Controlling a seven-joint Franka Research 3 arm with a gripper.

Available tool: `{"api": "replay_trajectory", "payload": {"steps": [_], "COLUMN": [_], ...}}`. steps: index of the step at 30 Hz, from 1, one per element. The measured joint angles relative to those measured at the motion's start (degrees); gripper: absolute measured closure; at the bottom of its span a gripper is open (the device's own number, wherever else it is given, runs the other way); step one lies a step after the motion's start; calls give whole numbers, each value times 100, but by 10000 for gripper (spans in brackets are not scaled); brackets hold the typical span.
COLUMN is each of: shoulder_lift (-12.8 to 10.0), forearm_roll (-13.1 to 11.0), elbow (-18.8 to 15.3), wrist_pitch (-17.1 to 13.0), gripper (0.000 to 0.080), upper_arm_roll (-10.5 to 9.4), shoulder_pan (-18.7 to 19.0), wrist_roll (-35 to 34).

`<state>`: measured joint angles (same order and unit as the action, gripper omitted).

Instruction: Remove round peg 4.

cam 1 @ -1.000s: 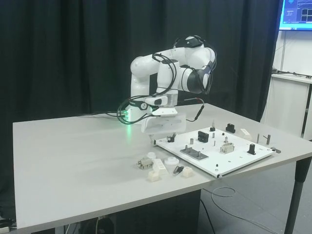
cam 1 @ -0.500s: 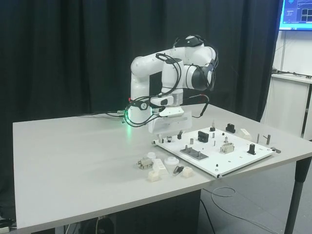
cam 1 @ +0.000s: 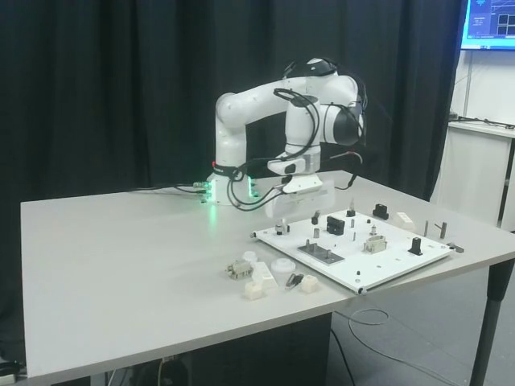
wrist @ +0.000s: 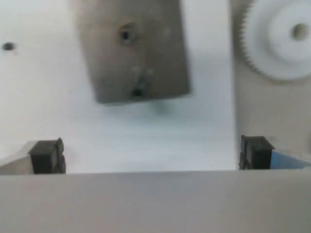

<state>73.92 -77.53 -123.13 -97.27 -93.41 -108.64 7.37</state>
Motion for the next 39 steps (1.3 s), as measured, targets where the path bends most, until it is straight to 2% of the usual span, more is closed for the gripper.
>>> {"api": "replay_trajectory", "payload": {"steps": [12, 19, 39], "shoulder_lift": [-10, -22, -75], "forearm_roll": [149, 168, 152], "elbow": [-161, -259, -490], "wrist_pitch": [-5, -115, -473], "gripper": [3, 3, 3], "upper_arm_roll": [-38, -100, -421], "shoulder_pan": [558, 794, 1112], "wrist_roll": [-533, -703, -937]}}
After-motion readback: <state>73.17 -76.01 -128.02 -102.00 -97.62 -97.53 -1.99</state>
